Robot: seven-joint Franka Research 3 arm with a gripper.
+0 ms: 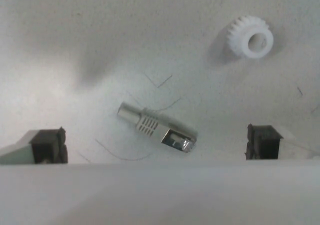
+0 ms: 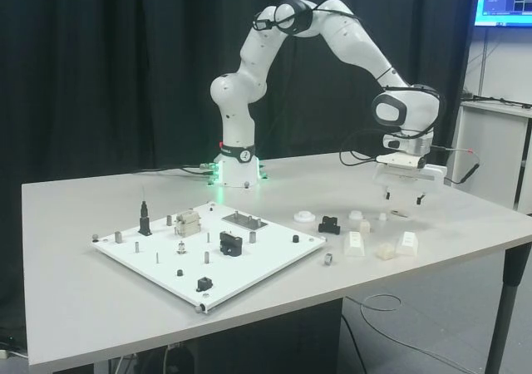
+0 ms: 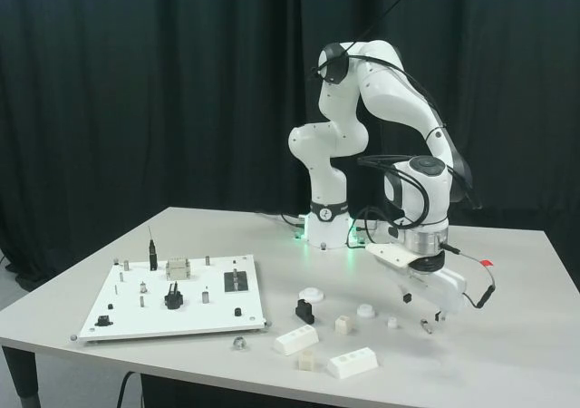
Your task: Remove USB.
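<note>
The USB plug (image 1: 156, 127), a short grey connector with a ribbed body and a metal end, lies loose on the grey table (image 1: 75, 45). In the wrist view it sits below and between my black fingertips (image 1: 50, 146), touching neither of them. My gripper (image 1: 156, 144) is open and holds nothing. From the room cameras the gripper (image 2: 403, 195) (image 3: 423, 306) hangs just above the table at the right, beyond the white board. A small grey piece under it in the second room view looks like the plug (image 3: 425, 325).
A small white gear (image 1: 251, 38) (image 3: 392, 321) lies close to the plug. Several white blocks (image 2: 356, 245) (image 3: 295, 339) and a black piece (image 2: 330, 223) (image 3: 304, 312) lie between the gripper and the white assembly board (image 2: 249, 262) (image 3: 195, 322), which carries small fixtures.
</note>
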